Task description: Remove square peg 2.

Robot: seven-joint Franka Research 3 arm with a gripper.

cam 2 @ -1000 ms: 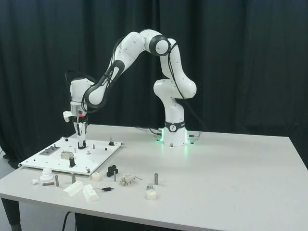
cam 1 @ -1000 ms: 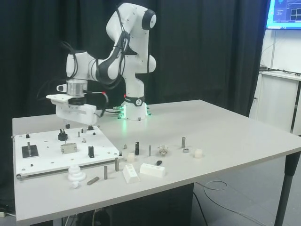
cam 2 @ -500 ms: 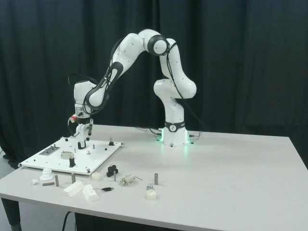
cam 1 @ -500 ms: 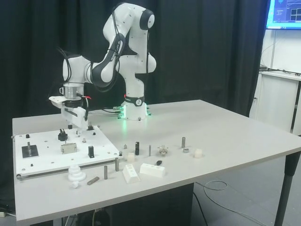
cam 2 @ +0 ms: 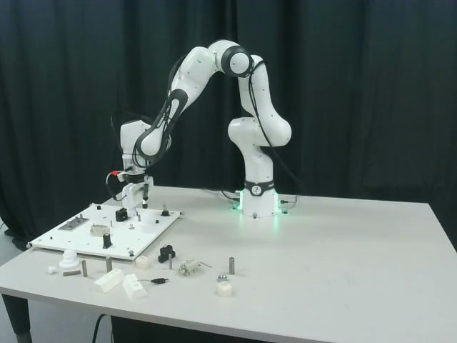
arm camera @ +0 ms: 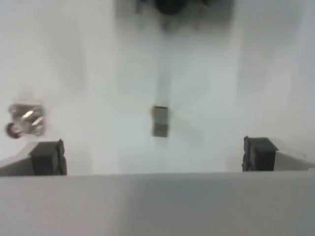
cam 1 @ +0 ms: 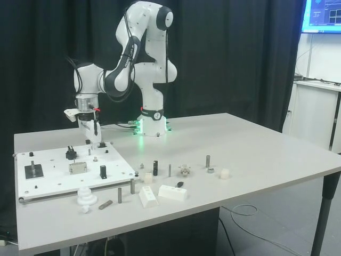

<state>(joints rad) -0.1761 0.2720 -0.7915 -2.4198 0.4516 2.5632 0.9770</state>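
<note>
Fingers of the tool [arm camera: 152, 156] stand wide apart in the wrist view, holding nothing, with a small square peg [arm camera: 159, 120] upright on the white board [cam 1: 50, 181] between them and clear of both black pads [arm camera: 47, 157]. Near one pad sits a shiny metal fitting [arm camera: 24, 120], and a dark round part [arm camera: 170, 6] shows further off on the board. In the first room view the tool [cam 1: 94, 140] hangs over the far edge of the board, just above it. Loose parts lie on the grey bench [cam 1: 256, 154] beside the board: a white knob [cam 1: 85, 198], white blocks [cam 1: 171, 192] and several dark pegs [cam 1: 155, 168].
</note>
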